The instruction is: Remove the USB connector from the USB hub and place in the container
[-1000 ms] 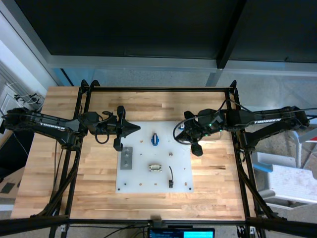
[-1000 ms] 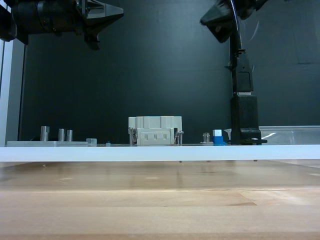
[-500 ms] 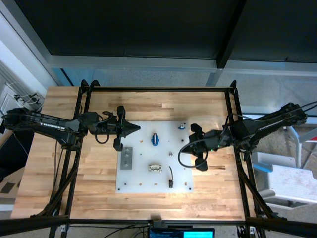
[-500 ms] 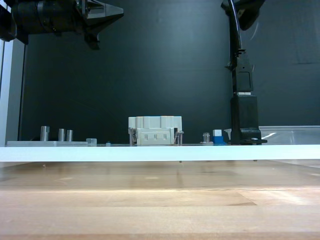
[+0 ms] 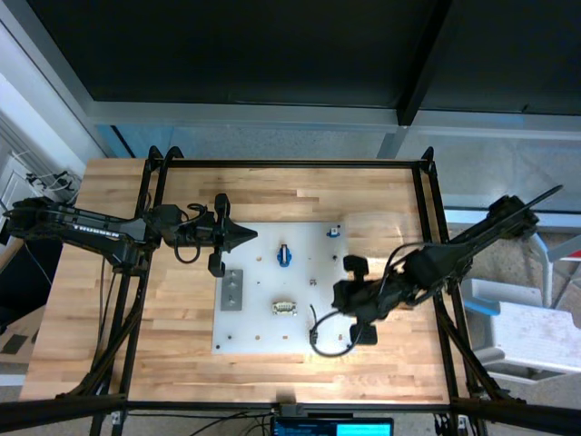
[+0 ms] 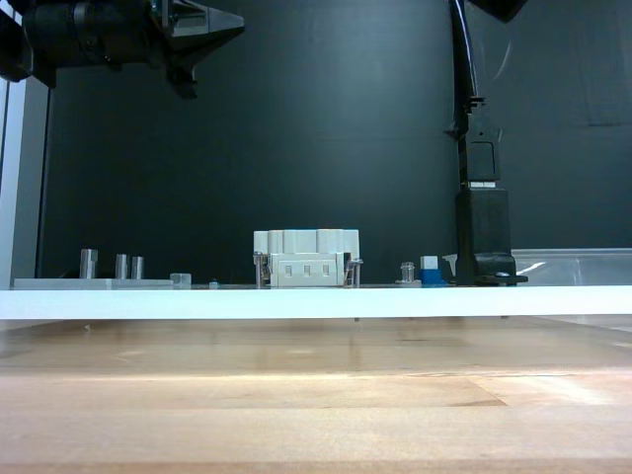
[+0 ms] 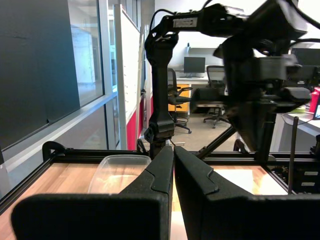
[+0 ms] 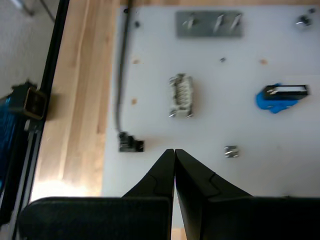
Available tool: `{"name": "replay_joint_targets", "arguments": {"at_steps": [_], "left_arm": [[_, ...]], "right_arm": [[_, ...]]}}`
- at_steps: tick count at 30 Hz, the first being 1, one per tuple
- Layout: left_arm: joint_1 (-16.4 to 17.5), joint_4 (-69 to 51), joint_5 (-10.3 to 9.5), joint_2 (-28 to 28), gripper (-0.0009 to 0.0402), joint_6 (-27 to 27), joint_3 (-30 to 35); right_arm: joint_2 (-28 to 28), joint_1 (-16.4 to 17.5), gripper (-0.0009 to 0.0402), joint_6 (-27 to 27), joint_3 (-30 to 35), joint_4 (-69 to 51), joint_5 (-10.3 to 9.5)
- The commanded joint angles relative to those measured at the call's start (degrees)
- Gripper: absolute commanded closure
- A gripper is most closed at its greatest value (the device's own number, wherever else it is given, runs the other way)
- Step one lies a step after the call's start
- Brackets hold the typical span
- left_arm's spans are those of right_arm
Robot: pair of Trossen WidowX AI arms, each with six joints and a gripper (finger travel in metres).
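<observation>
In 1 second the right gripper (image 8: 174, 152) has swung from the board's far side to hang high over the USB plug (image 6: 481, 158). Its fingers are pressed together and hold nothing. The plug stands upright, seated in the hub (image 6: 483, 237), just beside those tips, so extraction has probably not begun. The left gripper (image 7: 173, 150), also closed and empty, is parked well apart. The clear tray (image 7: 125, 157) lies ahead of it, across the white board (image 5: 254, 331). The table (image 5: 136, 345) is wood, and office chairs stand beyond.
</observation>
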Motion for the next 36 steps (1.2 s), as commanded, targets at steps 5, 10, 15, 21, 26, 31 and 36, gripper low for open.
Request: {"name": "replay_joint_targets", "arguments": {"at_steps": [5,10,15,21,26,31,36], "left_arm": [[0.0,0.0,0.02,0.0,0.0392,0.0,0.0],[0.0,0.0,0.02,0.0,0.0393,0.0,0.0],[0.0,0.0,0.02,0.0,0.0393,0.0,0.0],[0.0,0.0,0.02,0.0,0.0393,0.0,0.0],[0.0,0.0,0.02,0.0,0.0393,0.0,0.0],[0.0,0.0,0.02,0.0,0.0393,0.0,0.0],[0.0,0.0,0.02,0.0,0.0393,0.0,0.0]], "right_arm": [[9.2,1.2,0.0393,1.6,6.1,-3.7,-3.54],[13.8,1.6,0.0373,2.8,7.6,-3.9,-8.57],[17.0,2.4,0.0323,4.5,7.7,-3.8,-8.31],[18.8,2.4,0.0268,6.7,7.7,-3.4,-5.14],[19.9,2.4,0.025,8.6,7.7,-3.0,-3.91],[20.9,2.4,0.025,7.6,7.7,-0.3,-3.82],[21.3,2.4,0.0263,7.1,7.7,0.7,-3.3]]}}
